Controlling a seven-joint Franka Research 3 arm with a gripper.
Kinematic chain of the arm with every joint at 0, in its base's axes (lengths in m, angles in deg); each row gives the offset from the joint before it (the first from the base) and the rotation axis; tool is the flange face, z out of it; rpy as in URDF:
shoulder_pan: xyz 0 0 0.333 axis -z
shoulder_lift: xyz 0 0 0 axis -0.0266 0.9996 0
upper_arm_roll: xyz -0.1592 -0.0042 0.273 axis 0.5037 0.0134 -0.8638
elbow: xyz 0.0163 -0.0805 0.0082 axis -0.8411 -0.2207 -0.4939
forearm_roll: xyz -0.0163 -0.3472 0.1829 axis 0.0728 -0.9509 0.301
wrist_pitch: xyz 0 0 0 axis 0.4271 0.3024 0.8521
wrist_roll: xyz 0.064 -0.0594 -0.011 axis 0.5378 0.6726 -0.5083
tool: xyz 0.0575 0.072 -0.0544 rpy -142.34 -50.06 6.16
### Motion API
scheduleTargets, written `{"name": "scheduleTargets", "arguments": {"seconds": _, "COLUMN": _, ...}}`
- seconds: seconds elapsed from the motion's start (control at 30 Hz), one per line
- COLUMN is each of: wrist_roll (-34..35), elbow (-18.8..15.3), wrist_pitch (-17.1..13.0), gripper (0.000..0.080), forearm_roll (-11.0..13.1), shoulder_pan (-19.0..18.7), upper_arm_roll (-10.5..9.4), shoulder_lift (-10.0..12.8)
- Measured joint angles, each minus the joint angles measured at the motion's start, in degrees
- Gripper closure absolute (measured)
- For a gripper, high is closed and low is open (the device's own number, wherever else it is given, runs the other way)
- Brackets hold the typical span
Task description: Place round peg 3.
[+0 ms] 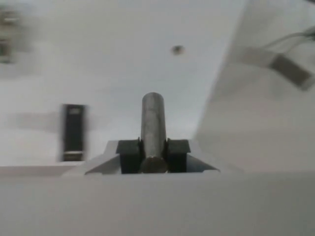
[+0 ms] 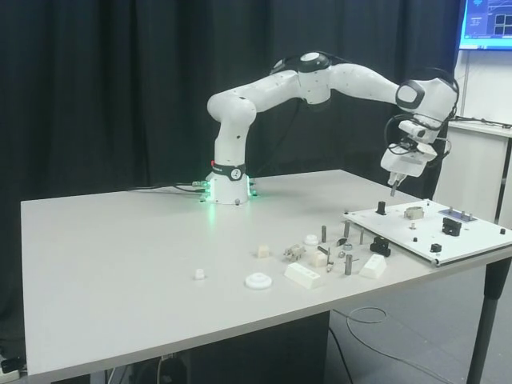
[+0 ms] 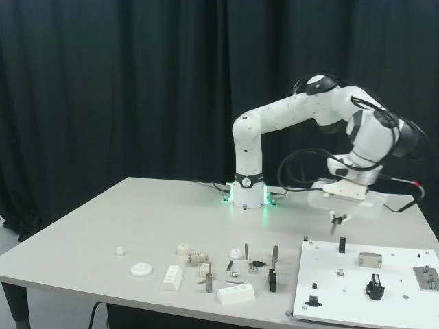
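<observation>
No text, label, brand or number can be read anywhere; the small mark on the arm's base [image 2: 235,173] is too small to make out.

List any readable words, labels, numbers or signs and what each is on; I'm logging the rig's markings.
None can be read.
Arm base: a small dark round mark, too small to read.
Screen in the first room view's corner: lit content, too small to read.
White board and loose parts: no legible markings.

Even bright room light; wrist view blurred, soft shadows on table [image 2: 120,240].
</observation>
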Motion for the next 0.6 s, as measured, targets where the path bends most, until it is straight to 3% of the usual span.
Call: {"name": "scheduleTargets", "arguments": {"seconds": 0.6, "wrist_roll": -20.33, "elbow": -7.79, "wrist_pitch": -2.65, "gripper": 0.0691, "forearm_roll": -5.39, "shoulder_pan": 6.24, "upper_arm_roll": 1.54, "shoulder_lift": 0.03}}
